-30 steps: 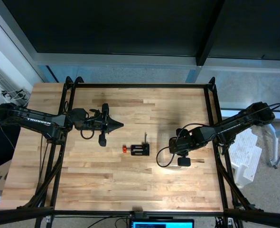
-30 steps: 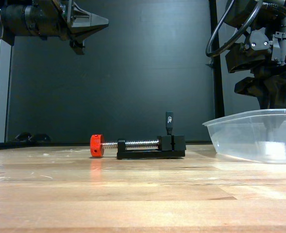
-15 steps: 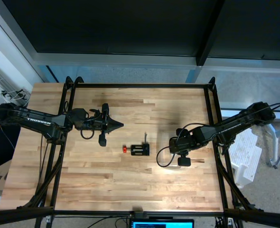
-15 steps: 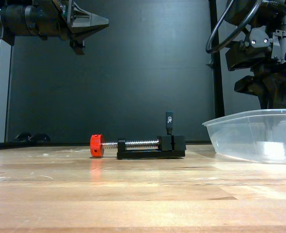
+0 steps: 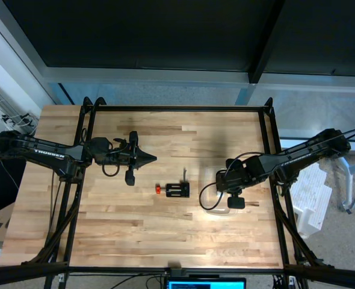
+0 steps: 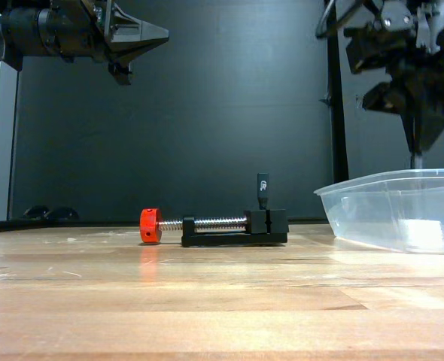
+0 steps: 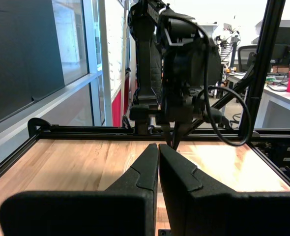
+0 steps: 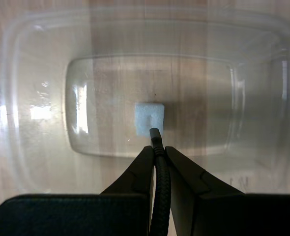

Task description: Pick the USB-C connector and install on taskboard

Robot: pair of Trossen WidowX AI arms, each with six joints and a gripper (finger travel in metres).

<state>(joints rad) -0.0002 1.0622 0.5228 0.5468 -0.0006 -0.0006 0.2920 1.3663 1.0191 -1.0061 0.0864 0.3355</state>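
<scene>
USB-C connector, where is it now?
The USB-C connector sits pinched in the right gripper above the clear tray, right of the taskboard; the left gripper hangs shut over the table's left side.

**Pale wood bench in a bright lab**

A light butcher-block table (image 5: pixel 135 229) sits inside a black metal frame (image 5: pixel 177 108). A dark panel (image 6: pixel 229 113) backs its far side. Beyond the right end are tall windows (image 7: pixel 69 44) and sunlit office desks (image 7: pixel 277 93).

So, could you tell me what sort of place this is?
Probably a robotics lab: a wooden table in a black metal frame, with office desks and a chair beyond. The left gripper hangs shut over the table; the right gripper grips the USB-C connector above the clear tray.
</scene>
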